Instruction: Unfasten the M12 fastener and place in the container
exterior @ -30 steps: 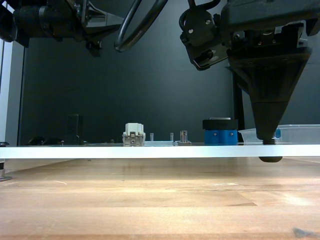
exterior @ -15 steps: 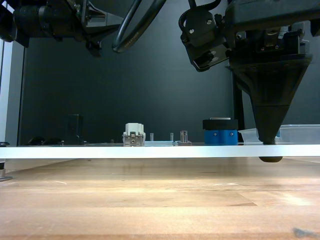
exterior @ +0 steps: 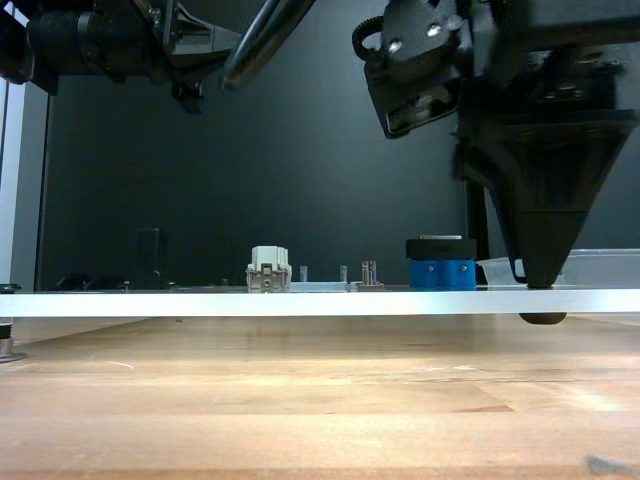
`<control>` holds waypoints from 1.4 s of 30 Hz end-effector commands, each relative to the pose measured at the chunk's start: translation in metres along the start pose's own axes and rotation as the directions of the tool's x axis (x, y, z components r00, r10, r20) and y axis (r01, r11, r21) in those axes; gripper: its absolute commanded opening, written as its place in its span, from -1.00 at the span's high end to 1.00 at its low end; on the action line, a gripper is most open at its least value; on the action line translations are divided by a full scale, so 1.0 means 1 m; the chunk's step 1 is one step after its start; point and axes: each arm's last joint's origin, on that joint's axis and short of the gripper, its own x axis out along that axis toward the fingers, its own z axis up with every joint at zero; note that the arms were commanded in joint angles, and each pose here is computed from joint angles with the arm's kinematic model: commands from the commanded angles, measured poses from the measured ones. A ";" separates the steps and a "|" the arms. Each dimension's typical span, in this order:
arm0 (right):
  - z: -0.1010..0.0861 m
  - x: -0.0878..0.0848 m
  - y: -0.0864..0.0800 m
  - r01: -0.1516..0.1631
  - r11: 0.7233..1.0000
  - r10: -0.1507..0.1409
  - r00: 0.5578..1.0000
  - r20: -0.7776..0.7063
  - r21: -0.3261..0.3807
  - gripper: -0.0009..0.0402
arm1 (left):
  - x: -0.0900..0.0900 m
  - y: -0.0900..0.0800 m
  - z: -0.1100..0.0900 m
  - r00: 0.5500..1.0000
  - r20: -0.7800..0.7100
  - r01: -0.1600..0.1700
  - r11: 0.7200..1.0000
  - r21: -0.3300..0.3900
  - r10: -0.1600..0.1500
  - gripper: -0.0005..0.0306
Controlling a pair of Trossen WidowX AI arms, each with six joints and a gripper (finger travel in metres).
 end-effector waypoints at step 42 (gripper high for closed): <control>-0.004 -0.055 -0.018 0.023 0.674 0.069 0.993 0.093 -0.739 0.96 | 0.000 0.000 0.000 1.000 0.000 0.000 1.000 0.000 0.000 0.97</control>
